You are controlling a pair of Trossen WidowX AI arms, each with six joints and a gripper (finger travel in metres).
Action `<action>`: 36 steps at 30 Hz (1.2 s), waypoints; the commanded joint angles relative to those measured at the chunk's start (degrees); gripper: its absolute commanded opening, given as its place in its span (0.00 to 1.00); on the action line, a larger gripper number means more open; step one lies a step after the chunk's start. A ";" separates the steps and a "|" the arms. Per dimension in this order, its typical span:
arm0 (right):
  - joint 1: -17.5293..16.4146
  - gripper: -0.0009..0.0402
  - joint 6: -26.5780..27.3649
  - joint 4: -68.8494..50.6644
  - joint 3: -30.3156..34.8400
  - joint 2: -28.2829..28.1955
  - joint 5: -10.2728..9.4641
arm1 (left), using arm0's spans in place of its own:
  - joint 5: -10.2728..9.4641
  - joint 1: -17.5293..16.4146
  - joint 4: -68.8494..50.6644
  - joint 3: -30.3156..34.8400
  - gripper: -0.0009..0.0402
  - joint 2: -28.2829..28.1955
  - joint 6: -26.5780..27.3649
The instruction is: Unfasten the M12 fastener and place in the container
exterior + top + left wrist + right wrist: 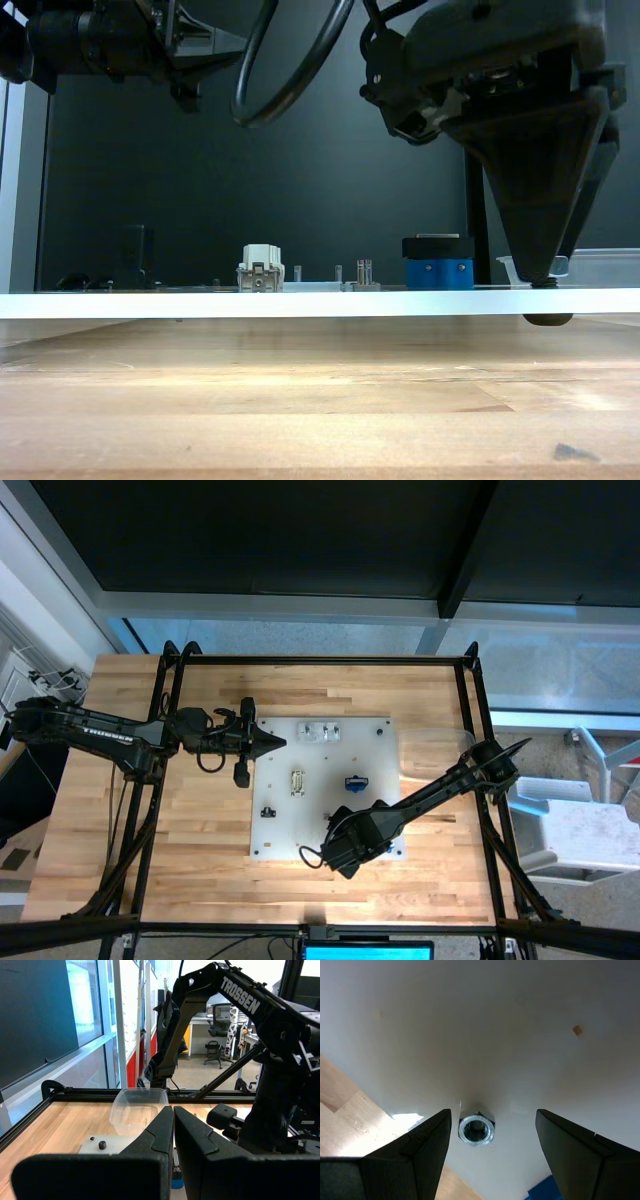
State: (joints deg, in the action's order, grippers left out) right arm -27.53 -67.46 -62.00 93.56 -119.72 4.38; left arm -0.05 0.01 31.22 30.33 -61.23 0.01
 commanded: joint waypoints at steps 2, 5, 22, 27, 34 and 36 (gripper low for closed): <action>0.00 0.59 0.28 0.26 -0.26 0.00 0.00 | 0.00 0.00 0.02 0.00 0.02 0.00 0.00; 0.07 0.54 0.28 0.96 -0.74 0.00 -0.07 | 0.02 0.00 0.02 0.00 0.02 0.00 0.00; 0.13 0.04 1.84 2.14 -1.25 0.04 -1.44 | 0.02 -0.02 0.02 0.00 0.02 0.00 0.00; 0.13 0.04 10.88 2.29 -0.72 0.04 -1.49 | 0.02 0.00 0.02 0.00 0.02 0.00 0.00; 0.13 0.04 36.46 2.29 -0.74 0.13 -1.51 | 0.00 0.00 0.02 0.00 0.02 0.00 0.00; 0.11 0.04 43.19 2.32 -0.74 0.13 -1.51 | 0.00 -0.02 0.00 0.00 0.02 0.00 0.00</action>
State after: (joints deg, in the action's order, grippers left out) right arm -27.40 -28.29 -59.83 92.73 -119.61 2.85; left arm -0.05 0.01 31.22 30.33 -61.23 0.03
